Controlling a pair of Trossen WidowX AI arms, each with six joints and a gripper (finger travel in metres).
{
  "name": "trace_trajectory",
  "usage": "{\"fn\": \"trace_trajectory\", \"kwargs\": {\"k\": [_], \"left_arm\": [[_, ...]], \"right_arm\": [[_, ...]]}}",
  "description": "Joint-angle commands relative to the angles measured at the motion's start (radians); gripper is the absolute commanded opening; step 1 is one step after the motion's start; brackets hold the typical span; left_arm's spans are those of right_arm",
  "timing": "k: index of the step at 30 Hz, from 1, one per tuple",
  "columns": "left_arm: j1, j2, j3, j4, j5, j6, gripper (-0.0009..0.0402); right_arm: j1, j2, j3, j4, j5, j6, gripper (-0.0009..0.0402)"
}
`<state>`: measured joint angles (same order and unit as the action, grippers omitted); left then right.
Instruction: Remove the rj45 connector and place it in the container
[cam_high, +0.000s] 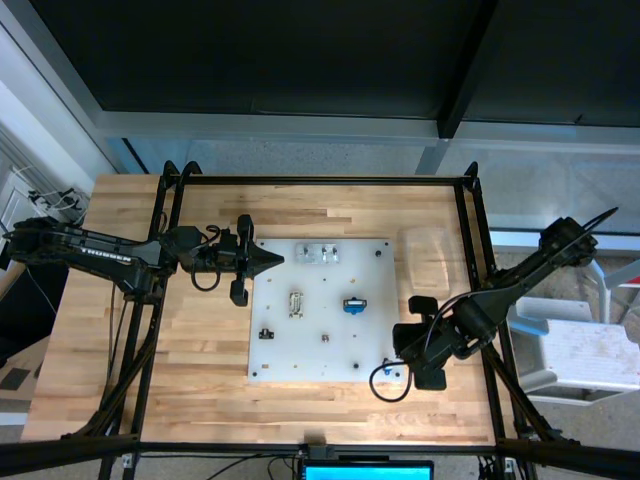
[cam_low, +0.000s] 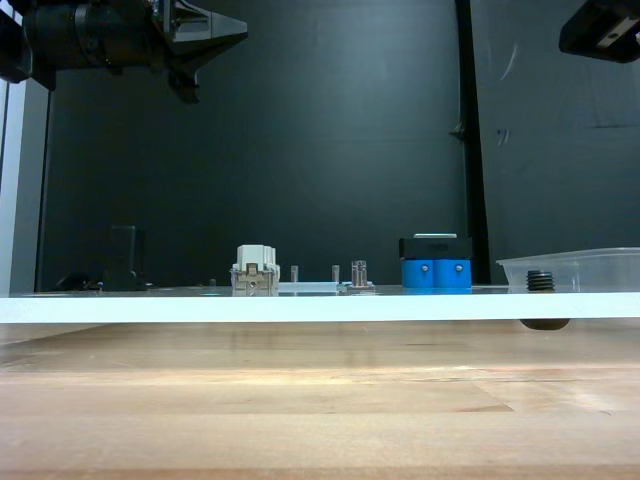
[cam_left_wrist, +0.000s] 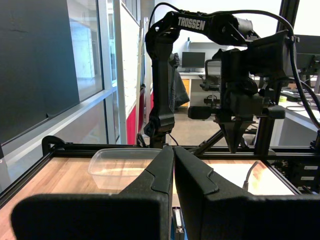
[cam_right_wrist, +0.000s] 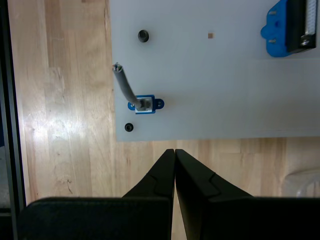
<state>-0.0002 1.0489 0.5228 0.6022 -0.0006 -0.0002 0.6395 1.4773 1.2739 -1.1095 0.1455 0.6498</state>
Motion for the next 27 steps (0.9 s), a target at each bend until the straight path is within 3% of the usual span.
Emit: {"fn": "trace_trajectory", "kwargs": {"k": [1,18,22,27], "left_arm": [[0.0,0.0,0.0,0.0,0.0,0.0,0.0001],[0.0,0.0,0.0,0.0,0.0,0.0,0.0001],[0.0,0.0,0.0,0.001,0.0,0.0,0.0001],[0.0,0.0,0.0,0.0,0.0,0.0,0.0001]], "right_arm": [[0.005,0.016,0.0,0.011,-0.009,0.009,0.0],[0.013,0.101,0.075,0.012,-0.005,0.033,0.0004],[0.013,0.103,0.075,0.013,0.013,0.041,0.0033],[0.014,0.133,0.075,0.017,0.011,0.049,0.0104]]}}
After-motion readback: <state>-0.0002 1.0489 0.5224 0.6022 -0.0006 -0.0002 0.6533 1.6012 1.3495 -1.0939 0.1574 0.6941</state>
